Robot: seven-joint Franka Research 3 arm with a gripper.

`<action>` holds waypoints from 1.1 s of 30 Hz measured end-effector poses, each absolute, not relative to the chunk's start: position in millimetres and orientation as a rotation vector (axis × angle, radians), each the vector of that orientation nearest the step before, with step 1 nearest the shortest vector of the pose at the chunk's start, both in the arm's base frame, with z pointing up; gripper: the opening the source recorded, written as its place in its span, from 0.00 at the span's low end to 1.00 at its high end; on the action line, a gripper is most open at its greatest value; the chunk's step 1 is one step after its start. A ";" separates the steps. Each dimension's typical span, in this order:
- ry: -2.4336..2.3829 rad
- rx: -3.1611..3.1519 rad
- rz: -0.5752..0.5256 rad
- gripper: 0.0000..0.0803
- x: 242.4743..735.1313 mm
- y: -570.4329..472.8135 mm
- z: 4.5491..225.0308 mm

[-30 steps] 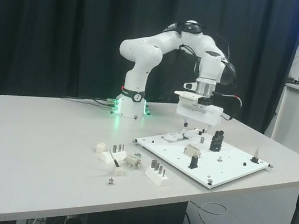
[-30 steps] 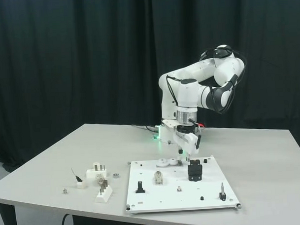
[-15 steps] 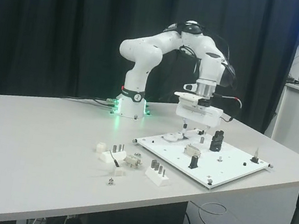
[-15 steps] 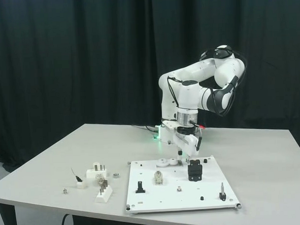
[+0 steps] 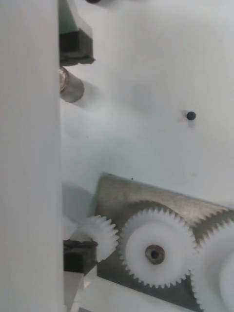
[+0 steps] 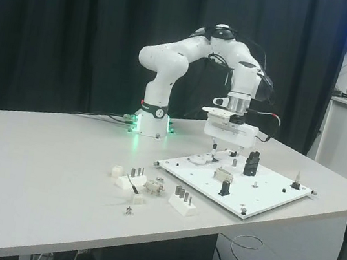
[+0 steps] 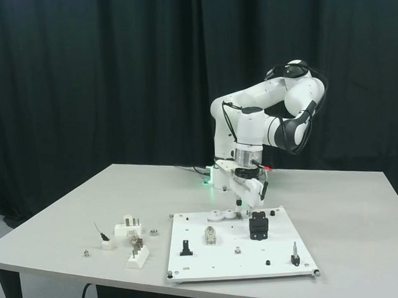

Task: Insert small gear.

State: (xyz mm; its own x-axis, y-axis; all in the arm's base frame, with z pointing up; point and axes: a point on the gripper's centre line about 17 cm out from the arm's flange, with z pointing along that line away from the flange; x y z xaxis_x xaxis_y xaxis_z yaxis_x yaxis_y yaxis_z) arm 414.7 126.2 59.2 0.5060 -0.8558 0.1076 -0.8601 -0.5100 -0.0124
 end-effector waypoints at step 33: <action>-1.538 2.669 0.178 1.00 417.5 115.9 58.7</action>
State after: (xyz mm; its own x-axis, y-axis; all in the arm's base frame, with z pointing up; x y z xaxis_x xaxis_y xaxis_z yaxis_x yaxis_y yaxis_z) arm 417.5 115.9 58.7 0.4971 -0.8583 0.1274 -0.8647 -0.5022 -0.0090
